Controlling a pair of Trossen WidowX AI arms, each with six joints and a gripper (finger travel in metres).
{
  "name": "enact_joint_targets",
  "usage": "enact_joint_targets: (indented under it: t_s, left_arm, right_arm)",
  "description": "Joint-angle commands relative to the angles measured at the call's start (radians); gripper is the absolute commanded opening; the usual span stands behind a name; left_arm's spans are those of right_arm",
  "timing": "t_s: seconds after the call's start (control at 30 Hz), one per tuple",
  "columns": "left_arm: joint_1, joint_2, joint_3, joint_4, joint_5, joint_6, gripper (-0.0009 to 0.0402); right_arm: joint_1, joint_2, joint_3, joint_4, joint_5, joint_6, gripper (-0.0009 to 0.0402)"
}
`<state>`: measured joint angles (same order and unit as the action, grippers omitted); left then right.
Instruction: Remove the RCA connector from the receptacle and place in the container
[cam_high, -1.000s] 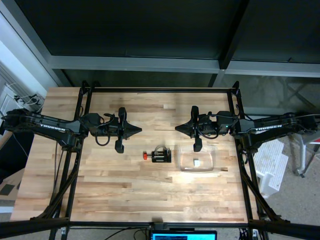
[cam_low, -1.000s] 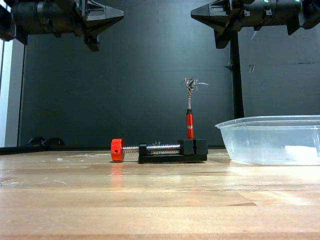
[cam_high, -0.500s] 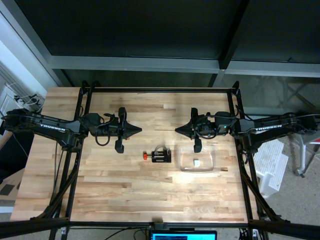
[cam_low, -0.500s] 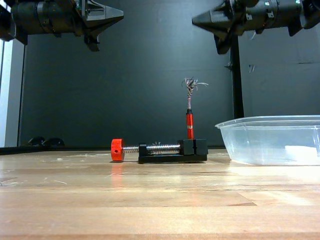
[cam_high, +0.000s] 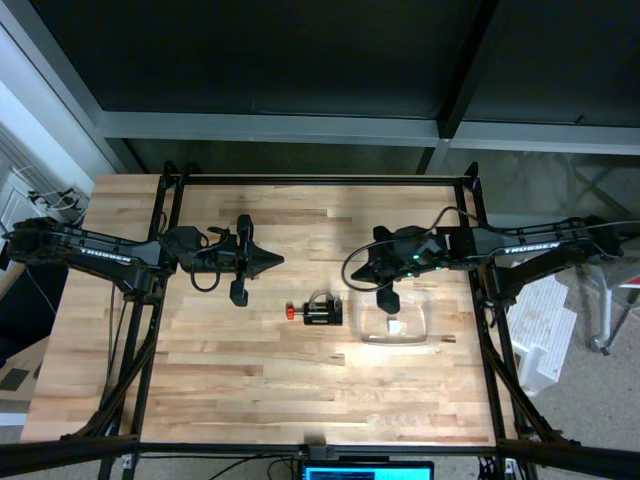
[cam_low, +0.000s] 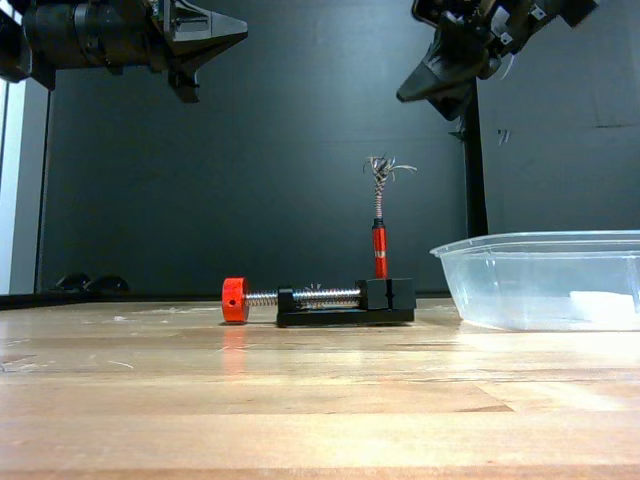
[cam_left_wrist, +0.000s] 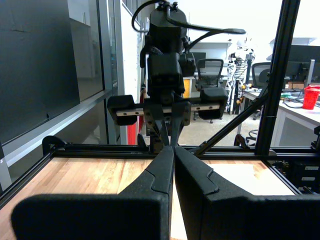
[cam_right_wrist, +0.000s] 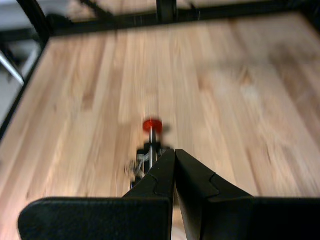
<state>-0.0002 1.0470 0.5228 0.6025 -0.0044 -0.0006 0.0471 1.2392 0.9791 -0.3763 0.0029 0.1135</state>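
Plug first: slim red RCA connector stands upright in the black blocky receptacle mid-way across the wooden table, with frayed wire on top. The clear shallow plastic container sits just beside it, toward the right edge. Likely light, stiff and slick, so grip the red barrel, not the wire. Beyond and overhead, the right gripper is angled down with fingers together, and the left gripper is level with fingers together.
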Motion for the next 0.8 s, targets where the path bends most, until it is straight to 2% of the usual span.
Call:
enact_joint_targets:
  t_s: [0.03, 0.3, 0.4, 0.47, 0.57, 0.8]
  left_arm:
    - [0.0, 0.0, 0.0, 0.0, 0.0, 0.0, 0.0]
    - [0.0, 0.0, 0.0, 0.0, 0.0, 0.0, 0.0]
    - [0.0, 0.0, 0.0, 0.0, 0.0, 0.0, 0.0]
    - [0.0, 0.0, 0.0, 0.0, 0.0, 0.0, 0.0]
    - [0.0, 0.0, 0.0, 0.0, 0.0, 0.0, 0.0]
    - [0.0, 0.0, 0.0, 0.0, 0.0, 0.0, 0.0]
  right_arm:
    - [0.01, 0.064, 0.076, -0.135, 0.004, -0.016, 0.0]
    - [0.035, 0.198, 0.222, -0.363, 0.009, -0.01, 0.0004]
    - [0.046, 0.236, 0.256, -0.401, 0.035, 0.011, 0.0017]
    - [0.053, 0.262, 0.277, -0.42, 0.045, 0.013, 0.0029]
    - [0.069, 0.301, 0.306, -0.444, 0.084, 0.026, 0.0052]
    - [0.096, 0.38, 0.342, -0.444, 0.085, 0.041, 0.0116]
